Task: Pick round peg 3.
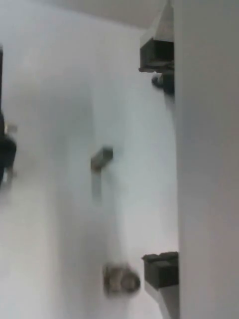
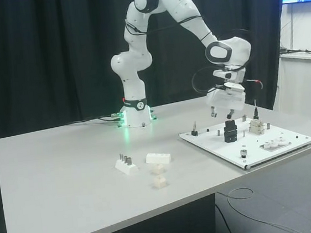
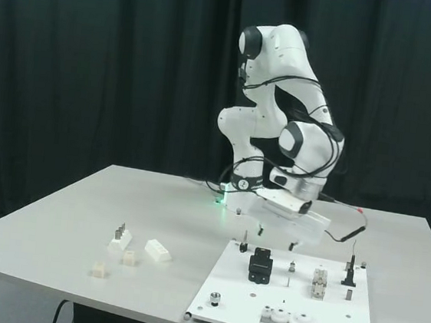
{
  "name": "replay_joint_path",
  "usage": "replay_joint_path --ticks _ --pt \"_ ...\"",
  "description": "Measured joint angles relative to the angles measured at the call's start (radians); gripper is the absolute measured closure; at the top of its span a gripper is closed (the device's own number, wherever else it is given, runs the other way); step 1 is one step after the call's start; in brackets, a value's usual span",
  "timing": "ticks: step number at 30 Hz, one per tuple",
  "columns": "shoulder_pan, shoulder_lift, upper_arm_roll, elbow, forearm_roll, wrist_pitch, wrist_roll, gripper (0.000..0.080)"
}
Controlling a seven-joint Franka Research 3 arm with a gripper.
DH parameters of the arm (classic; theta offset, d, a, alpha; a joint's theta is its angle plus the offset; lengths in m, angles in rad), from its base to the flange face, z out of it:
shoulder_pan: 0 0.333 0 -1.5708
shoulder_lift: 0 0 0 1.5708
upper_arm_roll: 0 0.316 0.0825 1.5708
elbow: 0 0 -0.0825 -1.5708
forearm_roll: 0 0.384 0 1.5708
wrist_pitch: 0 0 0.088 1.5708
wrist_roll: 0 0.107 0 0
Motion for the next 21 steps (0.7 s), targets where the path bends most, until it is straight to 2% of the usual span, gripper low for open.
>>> replay_joint_path --ticks 13,21 --pt "-0.152 -0.078 0.007 -0.065 -0.076 -0.037 -0.139 0.0003" --pt "-0.255 -0.115 0.007 -0.095 -0.095 -0.037 -0.269 0.0003"
